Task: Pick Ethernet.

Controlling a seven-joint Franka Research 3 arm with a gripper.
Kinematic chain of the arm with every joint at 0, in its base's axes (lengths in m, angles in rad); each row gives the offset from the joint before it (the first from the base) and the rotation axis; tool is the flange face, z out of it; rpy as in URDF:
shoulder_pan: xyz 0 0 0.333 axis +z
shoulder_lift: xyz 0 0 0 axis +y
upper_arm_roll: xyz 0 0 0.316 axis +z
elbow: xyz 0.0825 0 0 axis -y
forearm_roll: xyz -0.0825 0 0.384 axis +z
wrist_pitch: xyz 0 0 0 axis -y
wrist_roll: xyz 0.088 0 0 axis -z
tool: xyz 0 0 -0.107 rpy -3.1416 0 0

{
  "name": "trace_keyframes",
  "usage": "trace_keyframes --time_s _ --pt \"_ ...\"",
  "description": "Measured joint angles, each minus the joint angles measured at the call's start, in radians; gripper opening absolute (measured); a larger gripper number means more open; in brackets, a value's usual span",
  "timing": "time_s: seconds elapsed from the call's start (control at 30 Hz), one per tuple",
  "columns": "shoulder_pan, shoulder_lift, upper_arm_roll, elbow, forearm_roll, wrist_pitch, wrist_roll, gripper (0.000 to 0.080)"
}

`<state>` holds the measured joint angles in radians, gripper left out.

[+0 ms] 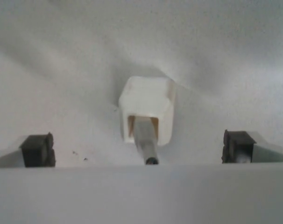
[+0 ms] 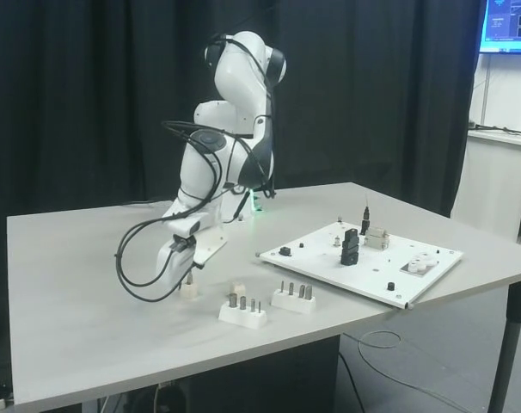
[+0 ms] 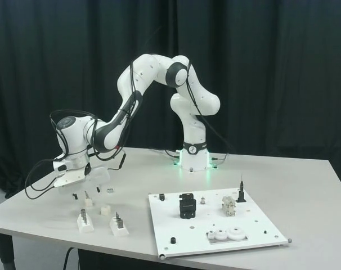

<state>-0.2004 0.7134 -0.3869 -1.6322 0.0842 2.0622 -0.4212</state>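
A small white holder stands on the grey table with a grey plug upright in its slot. My gripper is open, just above the holder, with one black fingertip on each side and clear of it. In the first room view the gripper hangs over this holder near the table's front left. The second room view shows the gripper and the holder at the left of the table. Nothing is held.
Close by are a small white block and two white holders with grey pegs. A white board carrying black and grey parts lies to the right. The arm's black cable loops down beside the gripper.
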Motion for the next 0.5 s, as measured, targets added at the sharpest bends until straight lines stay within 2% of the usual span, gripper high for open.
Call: trace_keyframes --time_s 0.2,0.5 --pt "0.000 -0.002 -0.001 -0.024 0.007 0.038 0.000 0.0800" --pt "0.000 -0.009 -0.005 -0.047 0.030 0.062 0.000 0.0798"
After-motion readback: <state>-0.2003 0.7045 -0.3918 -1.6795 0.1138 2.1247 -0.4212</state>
